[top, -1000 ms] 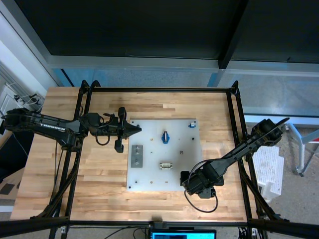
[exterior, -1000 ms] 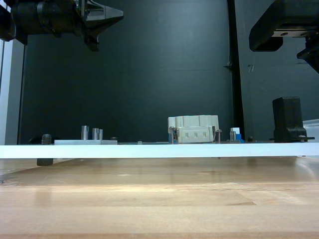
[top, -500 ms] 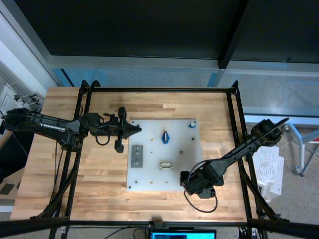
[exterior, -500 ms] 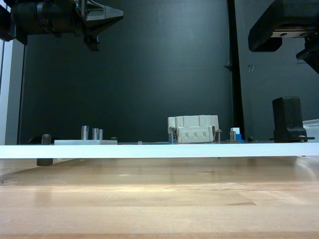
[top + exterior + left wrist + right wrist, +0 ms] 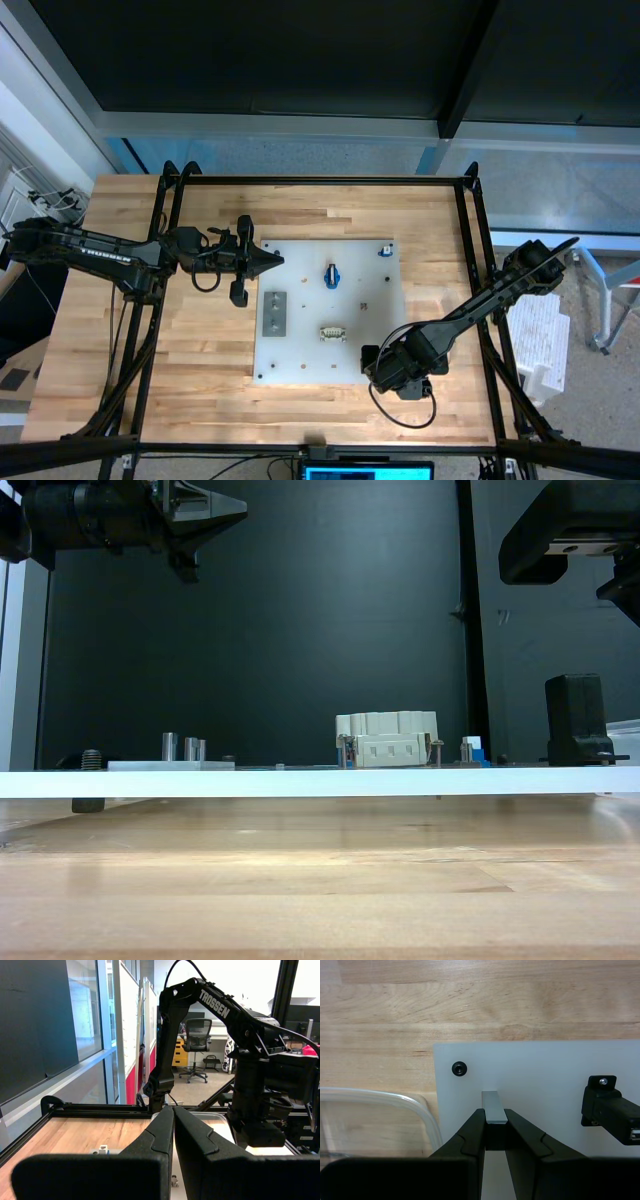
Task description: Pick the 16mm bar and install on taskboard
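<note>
**Even Light, Dark Backdrop**

The surface point(image 5: 300, 875) is blurred near the low lens and a pale sheen is seen on it. The left pincer point(image 5: 243, 507), closed, is reduced to a silhouette high against black. The 16mm bar point(image 5: 493, 1107), clamped in the right pincer point(image 5: 494, 1119) above the bright taskboard point(image 5: 545, 1070), is evenly lit.

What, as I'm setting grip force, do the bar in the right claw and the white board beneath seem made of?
The 16mm bar, clamped in the right claw: likely metal, dull grey, faintly shiny. The taskboard, under that claw at its near-right corner: probably plastic, matte white. The left claw hangs shut, high above its far-left edge.
</note>
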Controlling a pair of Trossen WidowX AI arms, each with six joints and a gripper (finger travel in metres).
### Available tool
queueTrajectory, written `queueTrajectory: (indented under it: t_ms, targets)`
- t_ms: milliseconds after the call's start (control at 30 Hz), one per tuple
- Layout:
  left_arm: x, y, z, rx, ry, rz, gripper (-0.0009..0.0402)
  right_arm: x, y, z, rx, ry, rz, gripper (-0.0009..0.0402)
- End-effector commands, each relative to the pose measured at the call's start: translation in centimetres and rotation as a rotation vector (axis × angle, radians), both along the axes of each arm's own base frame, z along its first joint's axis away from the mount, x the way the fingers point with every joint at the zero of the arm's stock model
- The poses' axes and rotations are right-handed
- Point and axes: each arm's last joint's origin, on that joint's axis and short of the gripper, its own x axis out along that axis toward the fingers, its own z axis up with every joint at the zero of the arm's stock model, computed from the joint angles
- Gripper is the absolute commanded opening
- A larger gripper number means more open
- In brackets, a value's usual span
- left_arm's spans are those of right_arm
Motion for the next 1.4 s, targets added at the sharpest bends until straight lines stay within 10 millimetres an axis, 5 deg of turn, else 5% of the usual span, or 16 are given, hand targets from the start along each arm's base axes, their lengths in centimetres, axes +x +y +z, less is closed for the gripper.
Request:
queueTrajectory:
  t_ms: [33, 867, 1400]
  targets:
    - [0.0, 0.0, 0.0, 0.0, 0.0, 0.0, 0.0, 0.0, 0.0, 0.1, 0.0, -0.004, 0.001, 0.0]
    - [0.0, 0.0, 0.0, 0.0, 0.0, 0.0, 0.0, 0.6, 0.5, -1.6, 0.015, 0.019, -0.002, 0.0004]
    - [0.0, 0.0, 0.0, 0.0, 0.0, 0.0, 0.0, 0.6, 0.3, -1.6, 0.001, 0.022, -0.03, 0.0099]
